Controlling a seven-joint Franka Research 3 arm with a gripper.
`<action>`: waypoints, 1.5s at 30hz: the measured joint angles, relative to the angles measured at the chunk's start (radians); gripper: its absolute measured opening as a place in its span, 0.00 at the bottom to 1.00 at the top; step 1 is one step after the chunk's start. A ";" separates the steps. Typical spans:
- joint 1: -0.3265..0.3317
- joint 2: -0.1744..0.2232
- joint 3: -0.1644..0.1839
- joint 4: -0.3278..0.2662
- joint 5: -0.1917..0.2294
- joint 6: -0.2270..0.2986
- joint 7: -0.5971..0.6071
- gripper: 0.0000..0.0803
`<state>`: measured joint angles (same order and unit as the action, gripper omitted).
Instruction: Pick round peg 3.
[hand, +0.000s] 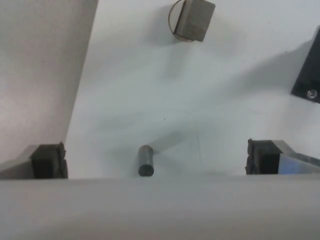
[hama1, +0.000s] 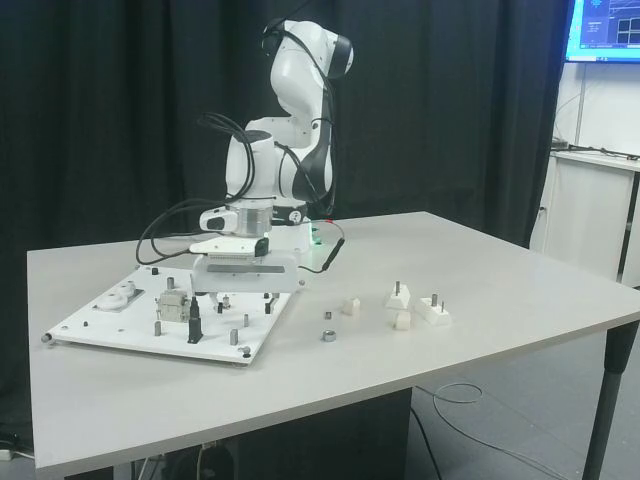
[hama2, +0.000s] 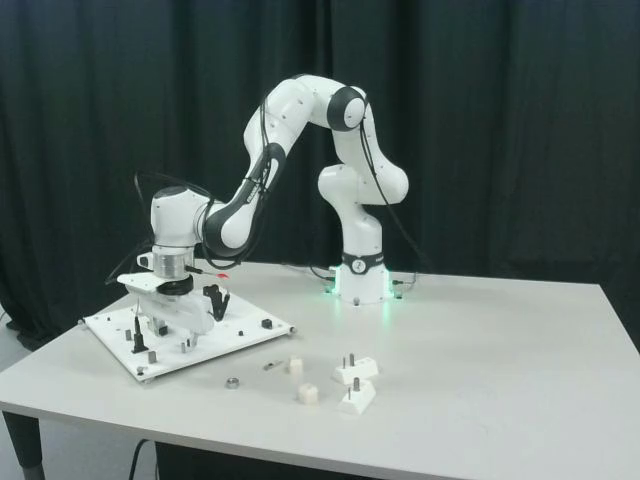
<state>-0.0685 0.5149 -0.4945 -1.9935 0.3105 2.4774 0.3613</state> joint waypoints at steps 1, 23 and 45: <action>0.000 0.000 0.000 0.000 0.000 0.001 0.000 1.00; 0.074 -0.052 0.000 0.001 -0.001 -0.041 0.026 1.00; 0.276 -0.146 0.001 0.001 -0.003 -0.178 0.186 1.00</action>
<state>0.2076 0.3690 -0.4936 -1.9927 0.3078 2.2997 0.5471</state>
